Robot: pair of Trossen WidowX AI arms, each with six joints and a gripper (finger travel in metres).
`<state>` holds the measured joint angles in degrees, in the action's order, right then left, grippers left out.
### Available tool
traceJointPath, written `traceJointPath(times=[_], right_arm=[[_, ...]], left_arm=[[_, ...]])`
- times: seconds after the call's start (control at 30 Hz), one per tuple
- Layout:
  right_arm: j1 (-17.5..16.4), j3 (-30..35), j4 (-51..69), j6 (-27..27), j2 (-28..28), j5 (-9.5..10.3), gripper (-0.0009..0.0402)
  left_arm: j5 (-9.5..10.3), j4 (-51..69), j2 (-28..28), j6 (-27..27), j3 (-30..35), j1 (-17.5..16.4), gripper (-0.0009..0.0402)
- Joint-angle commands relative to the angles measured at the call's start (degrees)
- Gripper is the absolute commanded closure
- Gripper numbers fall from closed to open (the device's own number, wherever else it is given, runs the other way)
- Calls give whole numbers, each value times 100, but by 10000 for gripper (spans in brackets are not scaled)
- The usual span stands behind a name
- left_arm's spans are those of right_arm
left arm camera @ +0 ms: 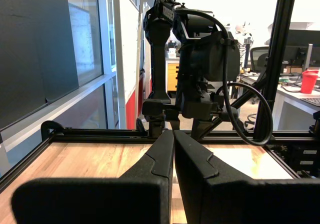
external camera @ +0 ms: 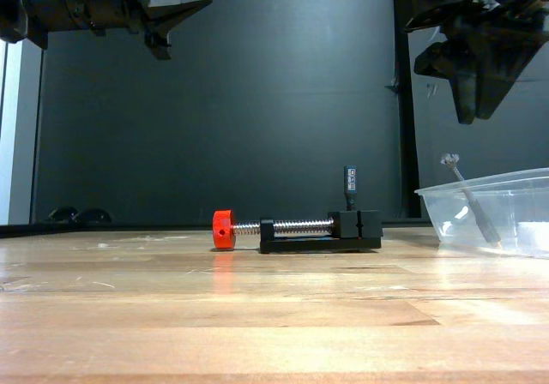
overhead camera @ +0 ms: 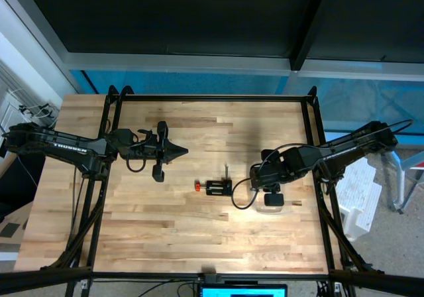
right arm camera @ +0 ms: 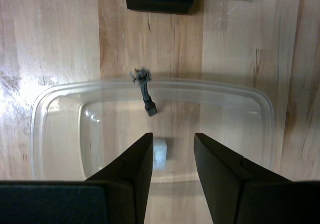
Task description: Pick the usb-c connector and install on the hub
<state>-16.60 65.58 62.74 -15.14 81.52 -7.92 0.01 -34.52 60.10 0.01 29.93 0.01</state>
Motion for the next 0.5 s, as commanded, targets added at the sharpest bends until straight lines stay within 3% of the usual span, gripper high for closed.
traceJointPath(times=[0.03,0.5], right_arm=[[-33,-129,-42,-44,-94,0,260],[-170,-160,-50,-210,-116,-2,230]], left_arm=[[0,-2,0,0,2,-2,393],[0,-2,0,0,2,0,393]])
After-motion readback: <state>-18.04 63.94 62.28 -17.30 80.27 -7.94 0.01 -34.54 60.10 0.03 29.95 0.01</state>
